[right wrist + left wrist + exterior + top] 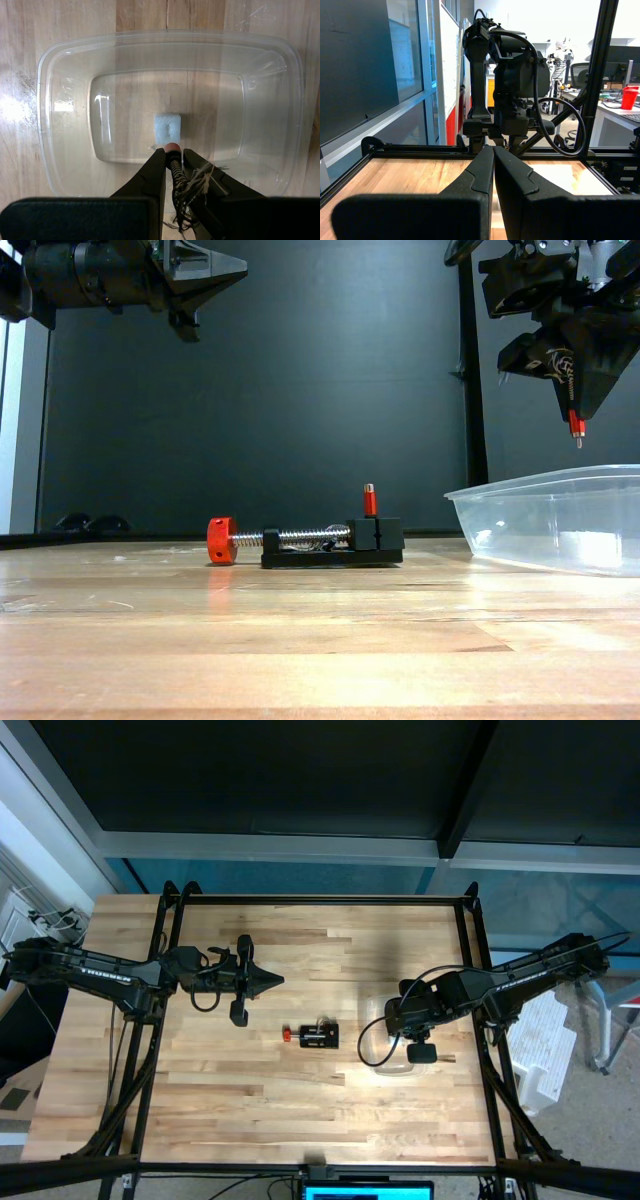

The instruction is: Pick the rca connector and install on the hub

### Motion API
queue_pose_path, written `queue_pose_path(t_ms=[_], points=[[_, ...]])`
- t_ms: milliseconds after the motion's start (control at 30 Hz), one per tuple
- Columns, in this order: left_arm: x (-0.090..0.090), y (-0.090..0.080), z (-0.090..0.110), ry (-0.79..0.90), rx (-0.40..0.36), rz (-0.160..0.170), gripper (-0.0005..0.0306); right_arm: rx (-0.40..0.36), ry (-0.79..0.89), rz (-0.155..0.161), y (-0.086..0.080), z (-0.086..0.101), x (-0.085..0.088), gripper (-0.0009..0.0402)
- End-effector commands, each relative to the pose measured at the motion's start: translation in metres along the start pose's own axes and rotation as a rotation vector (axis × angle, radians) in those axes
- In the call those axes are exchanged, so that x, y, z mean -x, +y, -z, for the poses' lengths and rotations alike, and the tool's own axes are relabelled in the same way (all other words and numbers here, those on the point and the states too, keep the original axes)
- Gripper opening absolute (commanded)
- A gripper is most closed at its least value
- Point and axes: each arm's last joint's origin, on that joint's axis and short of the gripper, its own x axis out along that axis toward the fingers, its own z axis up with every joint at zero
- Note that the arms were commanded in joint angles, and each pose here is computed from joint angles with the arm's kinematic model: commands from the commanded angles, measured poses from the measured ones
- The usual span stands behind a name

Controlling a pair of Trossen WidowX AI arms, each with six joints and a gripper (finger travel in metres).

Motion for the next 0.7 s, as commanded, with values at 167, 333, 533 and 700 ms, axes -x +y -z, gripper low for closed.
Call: queue_pose_path(t_ms=[167, 333, 533, 700], points=[[0.000, 0.000, 0.000, 0.000, 0.000, 0.000, 0.0000, -0.003, 0.007, 0.002, 0.001, -0.004, -0.006, 0.0004], [0.000, 0.000, 0.000, 0.000, 0.000, 0.000, 0.0000, -0.010, -0.004, -0.001, 0.002, -0.009, -0.011, 0.0004], [0.000, 0.000, 0.000, 0.000, 0.000, 0.000, 0.0000, -0.032, -0.017, 0.009, 0.004, -0.021, -0.013, 0.0004], [0.000, 0.000, 0.000, -0.001, 0.000, 0.000, 0.0000, -0.048, -0.021, 0.027, 0.003, -0.039, -0.015, 0.0004]])
